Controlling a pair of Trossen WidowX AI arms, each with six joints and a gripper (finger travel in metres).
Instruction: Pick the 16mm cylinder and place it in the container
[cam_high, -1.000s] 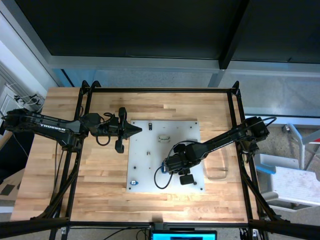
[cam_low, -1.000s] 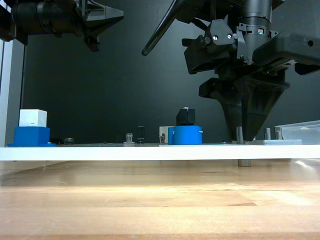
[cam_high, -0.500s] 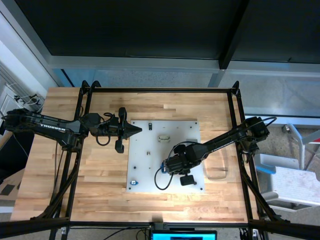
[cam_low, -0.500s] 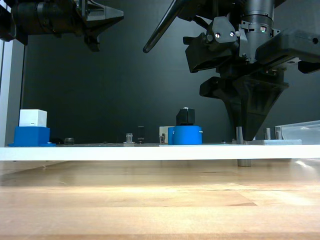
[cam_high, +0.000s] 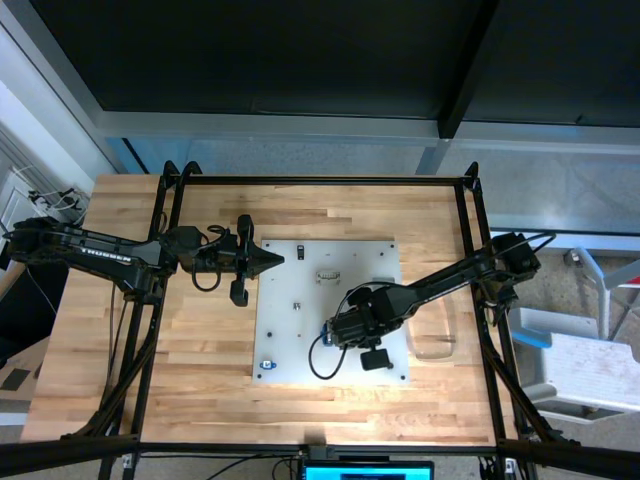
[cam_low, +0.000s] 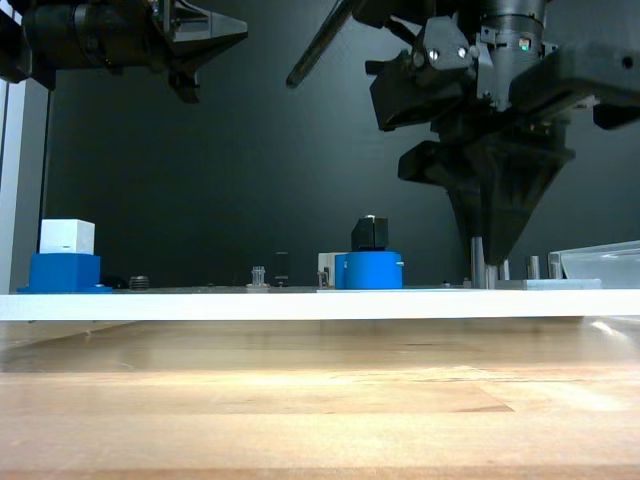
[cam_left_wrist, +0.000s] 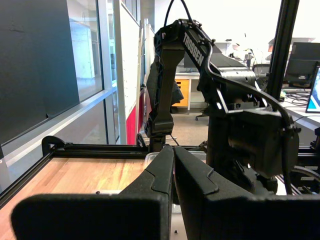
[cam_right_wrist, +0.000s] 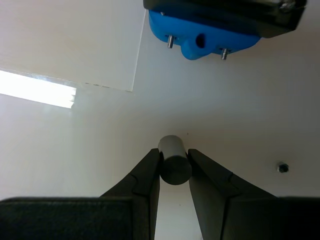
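Note:
The 16mm cylinder, a short silvery-grey metal peg, stands upright between the fingers of my right gripper, which is shut on it. From the low view the cylinder hangs at the tip of the right gripper, its lower end about level with the white board. From above, the right gripper covers the peg over the board's front middle. The container, a clear tray, lies just right of the board. My left gripper hovers shut at the board's left edge, holding nothing.
A blue round part with a black top stands on the board left of the right gripper, and shows close to the held peg in the right wrist view. Thin grey pegs stand to the right. A blue base with a white cube sits far left.
The right gripper has risen a little with the cylinder. The peg's lower end, which showed below the board before, no longer does. The left arm has not moved.

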